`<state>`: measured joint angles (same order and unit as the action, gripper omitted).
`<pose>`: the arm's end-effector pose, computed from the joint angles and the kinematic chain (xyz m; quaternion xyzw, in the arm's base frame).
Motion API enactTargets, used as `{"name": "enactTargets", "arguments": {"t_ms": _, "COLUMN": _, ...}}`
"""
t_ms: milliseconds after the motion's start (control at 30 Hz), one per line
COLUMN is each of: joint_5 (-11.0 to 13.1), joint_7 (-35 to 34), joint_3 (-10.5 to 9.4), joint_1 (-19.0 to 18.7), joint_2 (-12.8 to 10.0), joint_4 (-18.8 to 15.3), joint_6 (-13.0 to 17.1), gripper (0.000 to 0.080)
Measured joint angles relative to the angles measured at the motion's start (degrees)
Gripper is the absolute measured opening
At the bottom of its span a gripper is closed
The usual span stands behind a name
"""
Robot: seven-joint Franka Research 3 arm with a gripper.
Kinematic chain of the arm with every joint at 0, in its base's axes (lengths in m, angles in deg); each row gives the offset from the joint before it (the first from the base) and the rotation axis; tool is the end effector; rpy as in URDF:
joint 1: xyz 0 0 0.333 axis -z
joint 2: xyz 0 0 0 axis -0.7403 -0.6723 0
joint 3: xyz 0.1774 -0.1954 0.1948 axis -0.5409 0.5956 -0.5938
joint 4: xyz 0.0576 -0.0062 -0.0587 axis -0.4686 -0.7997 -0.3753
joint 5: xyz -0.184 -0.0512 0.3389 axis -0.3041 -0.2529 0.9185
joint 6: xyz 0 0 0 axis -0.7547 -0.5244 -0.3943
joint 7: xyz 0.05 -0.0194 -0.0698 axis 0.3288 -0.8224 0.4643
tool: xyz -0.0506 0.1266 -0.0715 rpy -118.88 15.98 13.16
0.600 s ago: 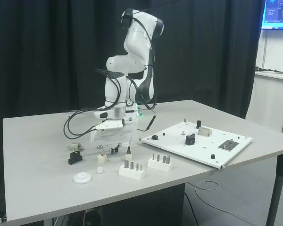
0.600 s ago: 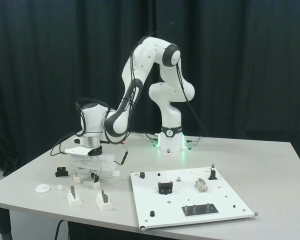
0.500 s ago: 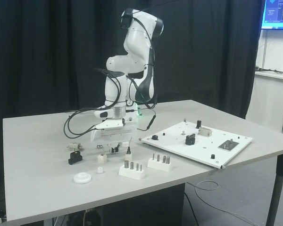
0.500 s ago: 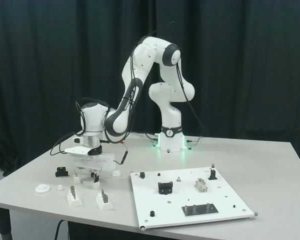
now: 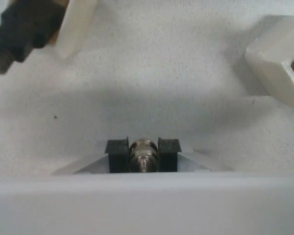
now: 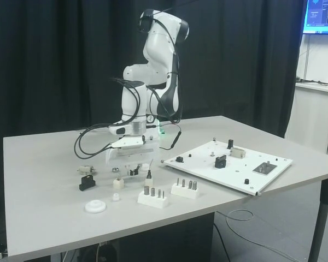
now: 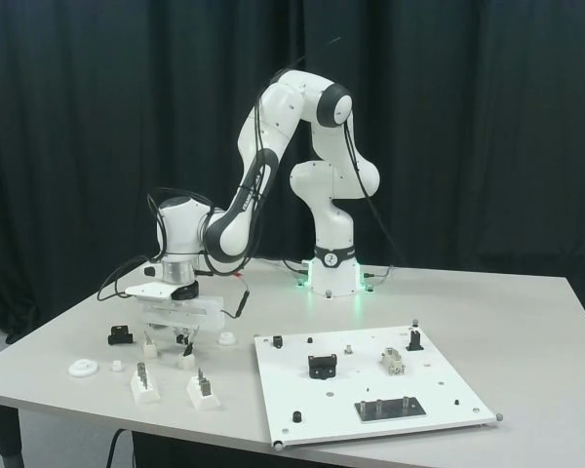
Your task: Insert BNC.
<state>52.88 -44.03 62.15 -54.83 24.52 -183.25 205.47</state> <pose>0.4904 -0.2663 0.1579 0.9136 -0.4065 0.0115 0.0039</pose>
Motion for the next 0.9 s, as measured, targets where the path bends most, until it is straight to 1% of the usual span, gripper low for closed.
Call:
{"name": "enactTargets", "arguments": {"t_ms": 500, "joint_5": -0.1, "joint_7": 0.3, "joint_3": 0.05, "joint_1": 0.0, "joint_2": 1.4, "joint_4": 0.0, "joint_6": -0.4, "gripper": 0.0121}}
{"name": "enactTargets", "arguments": {"t_ms": 700, "joint_5": -0.2, "joint_7": 0.3, "joint_3": 0.08, "joint_1": -0.1, "joint_2": 2.4, "joint_4": 0.1, "joint_6": -1.6, "gripper": 0.0121}}
{"name": "enactTargets", "arguments": {"t_ms": 900, "joint_5": -0.6, "joint_7": 0.3, "joint_3": 0.08, "joint_1": -0.5, "joint_2": 3.9, "joint_4": 0.1, "joint_6": -3.9, "gripper": 0.0121}}
